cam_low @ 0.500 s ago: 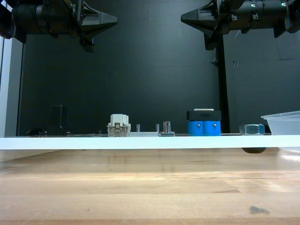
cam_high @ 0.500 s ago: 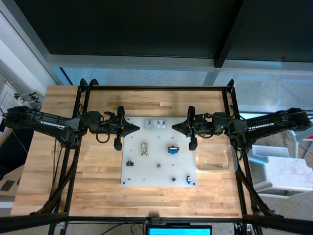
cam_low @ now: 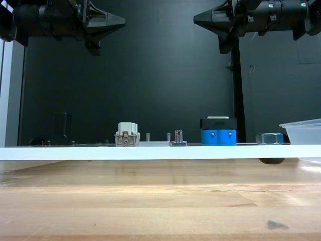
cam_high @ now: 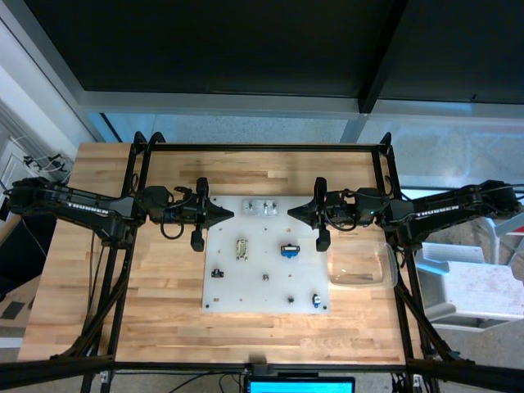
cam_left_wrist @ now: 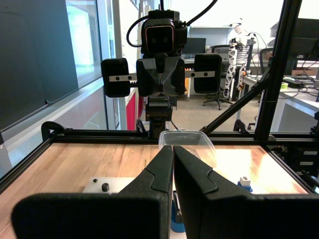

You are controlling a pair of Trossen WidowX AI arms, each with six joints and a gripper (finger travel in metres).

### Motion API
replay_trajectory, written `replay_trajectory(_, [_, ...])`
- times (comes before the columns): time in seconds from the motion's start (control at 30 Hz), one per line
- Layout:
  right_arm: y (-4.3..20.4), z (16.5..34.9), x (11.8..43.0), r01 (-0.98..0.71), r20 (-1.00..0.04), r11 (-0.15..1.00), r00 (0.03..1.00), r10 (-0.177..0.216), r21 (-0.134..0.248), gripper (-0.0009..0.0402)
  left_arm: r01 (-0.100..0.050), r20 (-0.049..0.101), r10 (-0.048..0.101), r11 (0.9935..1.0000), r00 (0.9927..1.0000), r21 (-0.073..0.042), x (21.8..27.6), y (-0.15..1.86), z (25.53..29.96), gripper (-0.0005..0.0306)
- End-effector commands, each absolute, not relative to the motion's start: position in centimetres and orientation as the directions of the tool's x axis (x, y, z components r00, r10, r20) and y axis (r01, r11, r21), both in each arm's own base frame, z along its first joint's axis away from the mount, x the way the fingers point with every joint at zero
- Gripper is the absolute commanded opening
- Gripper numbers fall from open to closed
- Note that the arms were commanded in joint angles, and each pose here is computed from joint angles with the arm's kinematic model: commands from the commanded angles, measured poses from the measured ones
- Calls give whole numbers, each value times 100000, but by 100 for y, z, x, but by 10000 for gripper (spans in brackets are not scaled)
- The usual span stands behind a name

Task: Unfasten the M12 fastener and place in the container

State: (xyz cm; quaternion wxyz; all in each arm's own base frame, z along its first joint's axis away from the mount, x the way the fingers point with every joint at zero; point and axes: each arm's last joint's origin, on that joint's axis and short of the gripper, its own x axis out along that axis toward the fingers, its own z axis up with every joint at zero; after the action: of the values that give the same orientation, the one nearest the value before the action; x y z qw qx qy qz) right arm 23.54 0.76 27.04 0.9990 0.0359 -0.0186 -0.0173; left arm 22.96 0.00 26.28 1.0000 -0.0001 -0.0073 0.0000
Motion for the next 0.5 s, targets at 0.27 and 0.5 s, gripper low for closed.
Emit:
replay_trajectory(0.27, [223, 2894, 2422, -1175, -17146, 99992, 98512, 1221, 373, 0, 0, 1430, 0, 100000, 99990, -19, 2296, 0, 2627, 0])
replay_trajectory(0.5, [309, 3115, 2386, -2156, -35410, 99964, 93485, 2588, 1614, 0, 0, 1430, 0, 100000, 99990, -19, 2296, 0, 2627, 0])
